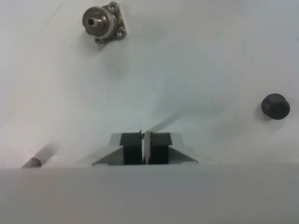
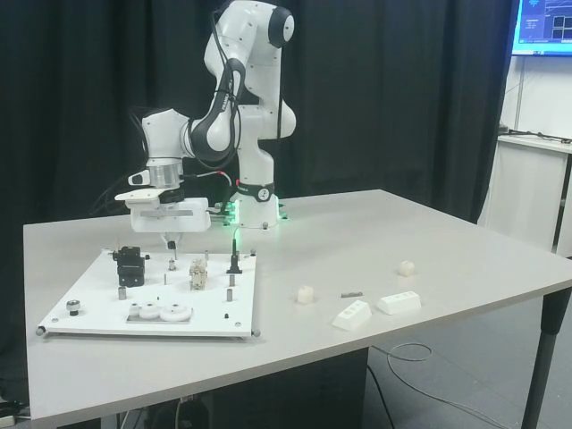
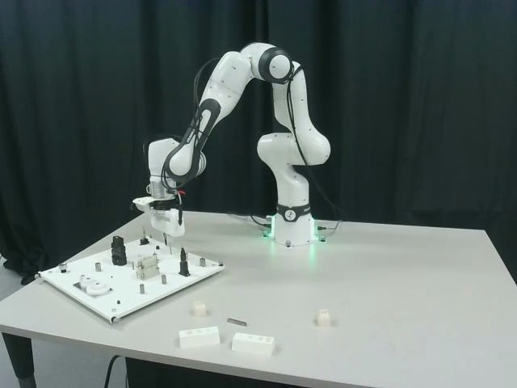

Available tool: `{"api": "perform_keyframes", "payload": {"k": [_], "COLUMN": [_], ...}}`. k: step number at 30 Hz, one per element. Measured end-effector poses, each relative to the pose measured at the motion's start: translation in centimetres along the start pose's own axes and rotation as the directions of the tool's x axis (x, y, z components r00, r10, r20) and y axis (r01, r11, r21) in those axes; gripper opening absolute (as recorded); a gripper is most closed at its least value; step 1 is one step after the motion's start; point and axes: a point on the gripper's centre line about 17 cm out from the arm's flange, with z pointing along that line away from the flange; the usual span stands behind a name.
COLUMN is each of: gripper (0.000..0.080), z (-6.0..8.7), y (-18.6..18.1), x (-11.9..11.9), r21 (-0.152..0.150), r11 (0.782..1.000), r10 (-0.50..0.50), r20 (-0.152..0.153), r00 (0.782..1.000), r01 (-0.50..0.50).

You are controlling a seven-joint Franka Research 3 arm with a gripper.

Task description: Insert round peg 1.

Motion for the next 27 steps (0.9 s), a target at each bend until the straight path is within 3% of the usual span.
{"api": "perform_keyframes", "payload": {"k": [27], "gripper": [0.0034], "z": [0.07], "y": [-0.8], "x": [-0.79], "r21": [0.028], "r11": [1.0], "r10": [-0.006], "r20": [0.019], "r00": [1.0], "r01": [0.005]}}
